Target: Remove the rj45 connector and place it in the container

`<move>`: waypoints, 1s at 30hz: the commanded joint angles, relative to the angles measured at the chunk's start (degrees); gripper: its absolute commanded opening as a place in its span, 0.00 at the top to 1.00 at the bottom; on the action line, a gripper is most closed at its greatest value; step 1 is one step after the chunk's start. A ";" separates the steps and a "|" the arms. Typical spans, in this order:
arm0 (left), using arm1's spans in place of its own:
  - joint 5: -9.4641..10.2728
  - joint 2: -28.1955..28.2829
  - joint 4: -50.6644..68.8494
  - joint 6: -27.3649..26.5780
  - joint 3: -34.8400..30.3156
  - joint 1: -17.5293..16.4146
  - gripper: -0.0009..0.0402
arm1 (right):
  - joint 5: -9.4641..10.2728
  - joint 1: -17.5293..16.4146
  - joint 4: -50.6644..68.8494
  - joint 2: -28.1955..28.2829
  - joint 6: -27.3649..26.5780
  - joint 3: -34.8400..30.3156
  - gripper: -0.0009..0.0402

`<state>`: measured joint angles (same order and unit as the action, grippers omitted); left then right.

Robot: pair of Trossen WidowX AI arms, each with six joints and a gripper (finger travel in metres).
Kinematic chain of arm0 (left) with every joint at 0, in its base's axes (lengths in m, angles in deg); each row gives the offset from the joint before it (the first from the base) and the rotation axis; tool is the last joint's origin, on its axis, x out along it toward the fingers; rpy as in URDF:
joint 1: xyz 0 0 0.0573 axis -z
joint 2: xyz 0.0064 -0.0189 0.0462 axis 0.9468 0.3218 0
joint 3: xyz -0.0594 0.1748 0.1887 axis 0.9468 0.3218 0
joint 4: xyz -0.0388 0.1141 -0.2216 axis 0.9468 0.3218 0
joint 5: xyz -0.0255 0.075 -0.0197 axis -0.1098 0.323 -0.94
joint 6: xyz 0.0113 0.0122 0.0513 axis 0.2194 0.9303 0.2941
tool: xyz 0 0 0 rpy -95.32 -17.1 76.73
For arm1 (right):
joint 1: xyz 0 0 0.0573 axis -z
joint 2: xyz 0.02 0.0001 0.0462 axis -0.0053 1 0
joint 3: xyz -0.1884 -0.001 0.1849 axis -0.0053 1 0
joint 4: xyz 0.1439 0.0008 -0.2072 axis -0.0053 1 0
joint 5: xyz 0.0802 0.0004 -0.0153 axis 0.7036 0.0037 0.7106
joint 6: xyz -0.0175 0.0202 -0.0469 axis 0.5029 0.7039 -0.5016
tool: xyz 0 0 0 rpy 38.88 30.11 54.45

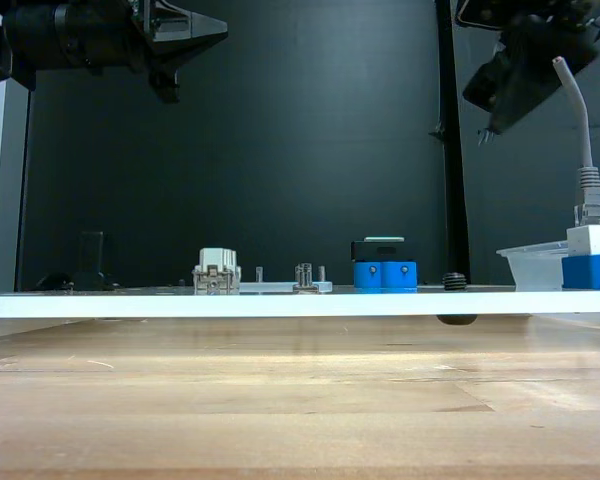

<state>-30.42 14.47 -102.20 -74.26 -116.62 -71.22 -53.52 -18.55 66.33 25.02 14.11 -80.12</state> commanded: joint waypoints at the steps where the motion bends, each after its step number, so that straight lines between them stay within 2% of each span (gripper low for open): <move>1: -0.02 0.00 0.00 0.00 0.00 0.00 0.98 | -0.04 -1.38 1.51 0.00 2.69 0.04 0.98; 13: -0.02 0.02 0.00 0.00 0.00 -0.02 0.98 | -0.04 -6.82 4.13 2.29 7.72 0.04 0.98; 15: 0.00 0.02 0.00 0.00 0.00 0.00 0.98 | -0.52 -7.76 4.76 2.64 8.52 0.04 0.96; 24: -0.02 0.00 0.00 0.00 0.00 -0.02 0.98 | -0.55 -10.75 4.98 5.42 11.54 -0.24 0.81; 27: -0.02 0.02 0.00 0.00 0.00 -0.02 0.98 | -2.03 -11.63 4.98 6.27 12.83 -0.94 0.74; 30: -0.02 0.02 0.00 0.00 0.00 0.00 0.98 | -2.01 -12.37 4.98 7.13 13.14 -1.57 0.66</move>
<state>-30.42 14.47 -102.18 -74.28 -116.60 -71.22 -55.53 -30.66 71.33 31.80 27.18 -81.37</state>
